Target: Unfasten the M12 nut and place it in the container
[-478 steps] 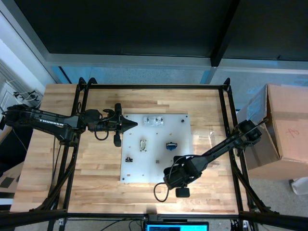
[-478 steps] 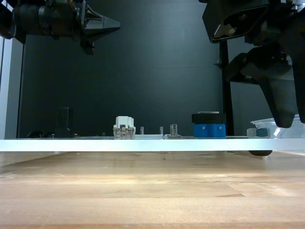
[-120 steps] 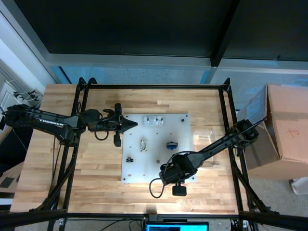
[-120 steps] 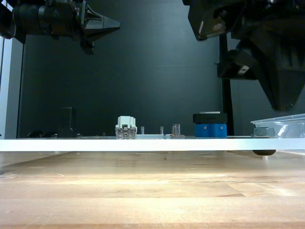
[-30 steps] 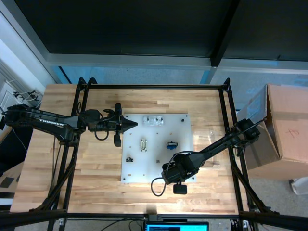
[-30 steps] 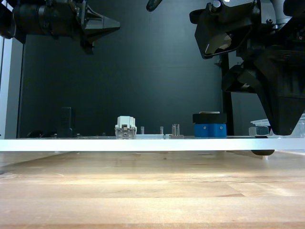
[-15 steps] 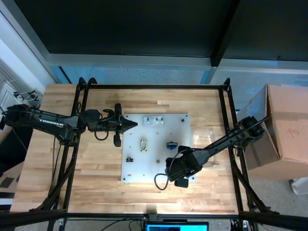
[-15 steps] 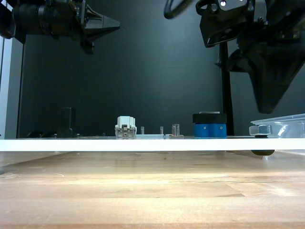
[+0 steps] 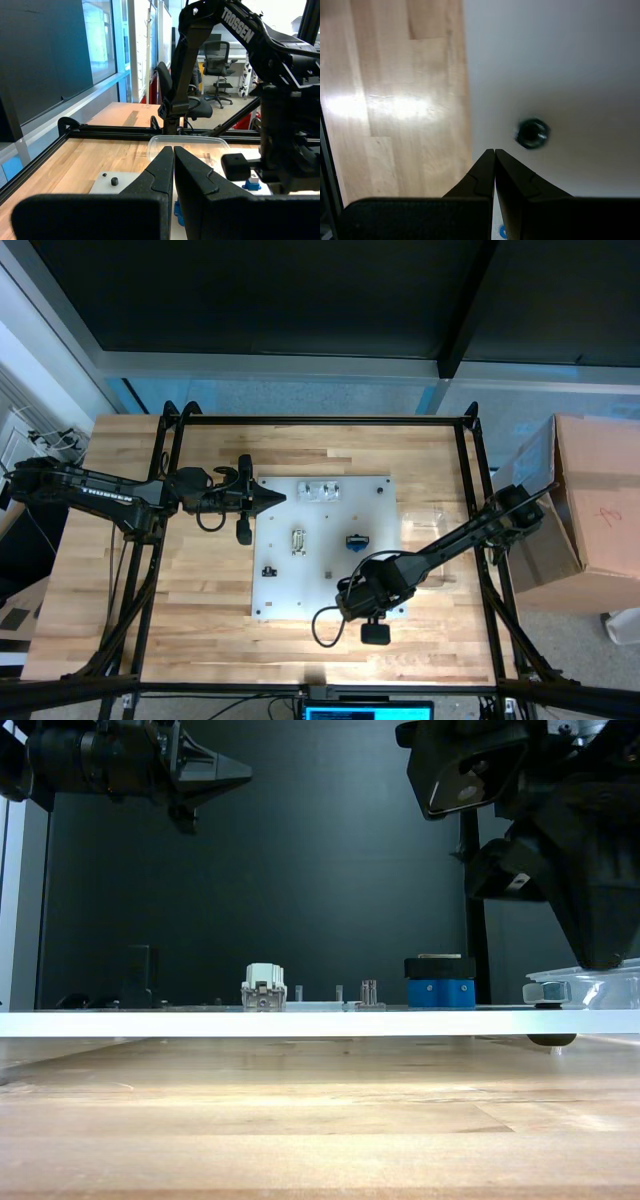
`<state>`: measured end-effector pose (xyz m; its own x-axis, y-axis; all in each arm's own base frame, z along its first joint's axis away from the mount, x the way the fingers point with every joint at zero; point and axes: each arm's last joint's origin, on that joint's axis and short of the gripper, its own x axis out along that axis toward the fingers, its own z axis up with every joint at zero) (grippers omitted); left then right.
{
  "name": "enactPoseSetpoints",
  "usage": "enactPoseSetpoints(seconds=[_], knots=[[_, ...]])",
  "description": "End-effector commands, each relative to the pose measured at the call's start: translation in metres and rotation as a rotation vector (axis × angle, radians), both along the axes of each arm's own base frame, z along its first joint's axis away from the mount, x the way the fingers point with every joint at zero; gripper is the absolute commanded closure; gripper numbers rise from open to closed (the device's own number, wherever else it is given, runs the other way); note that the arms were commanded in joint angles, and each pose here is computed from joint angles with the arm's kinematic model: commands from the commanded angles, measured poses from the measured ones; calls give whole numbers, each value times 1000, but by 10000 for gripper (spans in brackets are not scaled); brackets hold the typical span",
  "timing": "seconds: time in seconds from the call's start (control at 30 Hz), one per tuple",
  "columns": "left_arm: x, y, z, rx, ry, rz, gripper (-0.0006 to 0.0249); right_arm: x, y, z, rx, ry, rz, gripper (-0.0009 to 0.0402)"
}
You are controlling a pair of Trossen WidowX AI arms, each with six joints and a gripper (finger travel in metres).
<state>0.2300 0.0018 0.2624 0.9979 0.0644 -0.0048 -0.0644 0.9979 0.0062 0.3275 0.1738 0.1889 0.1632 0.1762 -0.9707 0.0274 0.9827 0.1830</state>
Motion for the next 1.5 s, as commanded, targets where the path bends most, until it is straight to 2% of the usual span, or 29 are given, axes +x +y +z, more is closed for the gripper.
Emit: enactPoseSetpoints(seconds=[0.03,0.23,0.4,0.67,0.7,0.8,0.83,0.87,0.93,1.03,1.23,1.3,1.4,1.5], knots=[[0,0,0,0,0,0,243,2,0,-6,-13,7,16,393],[0,0,0,0,0,0,243,3,-2,-7,-27,4,14,393],[0,0,0,0,0,0,243,3,-6,-8,-101,-4,-4,393],[0,0,0,0,0,0,243,3,-7,-8,-103,-3,-5,393],[0,0,0,0,0,0,243,3,-7,-8,-115,-8,-7,393],[0,0,0,0,0,0,243,0,-15,-4,-305,-64,-118,394],[0,0,0,0,0,0,243,-1,-17,-1,-341,-78,-141,393],[0,0,0,0,0,0,243,-2,-18,1,-350,-86,-151,393],[0,0,0,0,0,0,243,-3,-17,4,-333,-87,-153,393],[0,0,0,0,0,0,243,-5,-16,5,-274,-61,-152,393],[0,0,0,0,0,-1,243,-5,-7,7,-50,31,-103,393],[0,0,0,0,0,0,243,-3,-4,10,0,39,-90,393],[0,0,0,0,0,0,243,-1,-2,12,14,20,-88,393],[0,0,0,0,1,0,243,1,-1,6,7,28,-81,393]])
